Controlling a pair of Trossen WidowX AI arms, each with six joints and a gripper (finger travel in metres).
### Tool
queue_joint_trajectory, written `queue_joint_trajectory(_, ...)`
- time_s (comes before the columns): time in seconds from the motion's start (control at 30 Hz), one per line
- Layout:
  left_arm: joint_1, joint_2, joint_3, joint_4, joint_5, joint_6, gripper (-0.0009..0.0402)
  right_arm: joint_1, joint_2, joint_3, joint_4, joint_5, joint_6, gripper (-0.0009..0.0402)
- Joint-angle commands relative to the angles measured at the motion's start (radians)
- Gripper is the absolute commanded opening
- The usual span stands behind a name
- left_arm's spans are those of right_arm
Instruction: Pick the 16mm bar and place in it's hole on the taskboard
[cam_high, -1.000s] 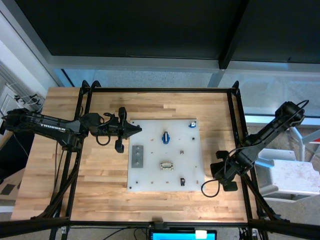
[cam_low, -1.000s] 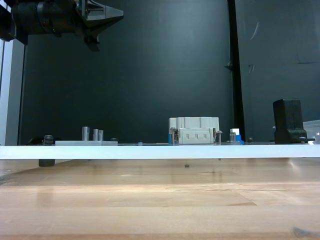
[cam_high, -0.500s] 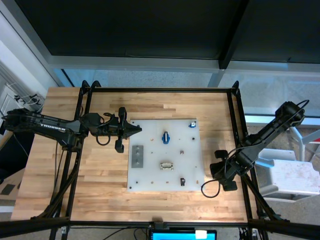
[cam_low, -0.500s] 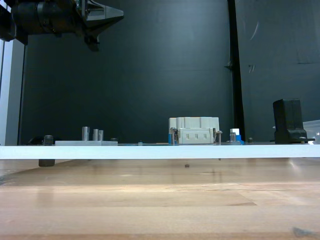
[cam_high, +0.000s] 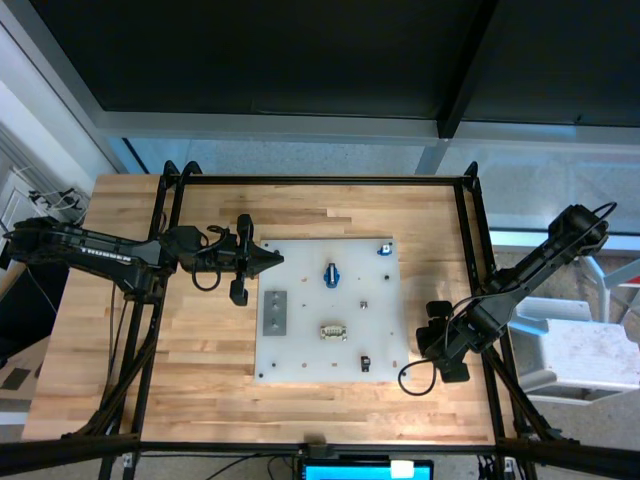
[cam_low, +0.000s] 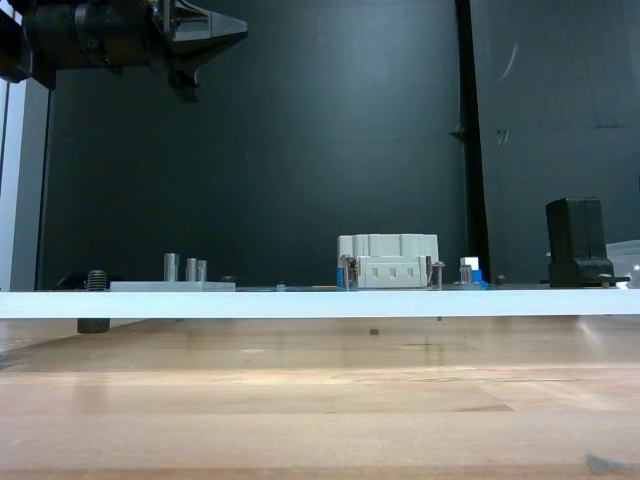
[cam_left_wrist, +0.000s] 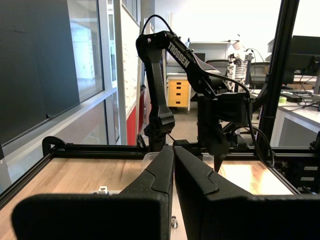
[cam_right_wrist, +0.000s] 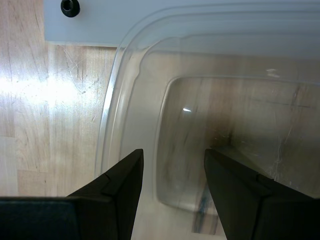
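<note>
Three short metal bars stand upright in the grey block on the left side of the white taskboard. I cannot tell which one is the 16mm bar. My left gripper hovers high over the board's far left corner, shut with nothing in it; its fingers are pressed together. My right gripper sits just off the board's right edge. It is open, and its fingers straddle a clear plastic tray in which no bar shows.
On the board are a beige connector, a blue handle, a small blue part and a black block. A black frame rings the wooden table. The right arm's cable loops by the board.
My right gripper has shifted a little left, toward the board's right edge. The left arm and the bars have not moved.
</note>
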Motion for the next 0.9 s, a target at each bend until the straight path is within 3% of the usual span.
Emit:
queue_joint_trajectory(0.03, 0.0, 0.0, 0.0, 0.0, 0.0, 0.0, 0.0, 0.0, 0.001, 0.0, 0.003, -0.002, 0.001, 0.0171)
queue_joint_trajectory(0.53, 0.0, 0.0, 0.0, 0.0, 0.0, 0.0, 0.0, -0.001, 0.0, 0.0, 0.007, -0.002, -0.01, 0.0134)
queue_joint_trajectory(0.9, 0.0, 0.0, 0.0, 0.0, 0.0, 0.0, 0.0, -0.001, 0.0, 0.0, 0.008, -0.002, -0.018, 0.0081)
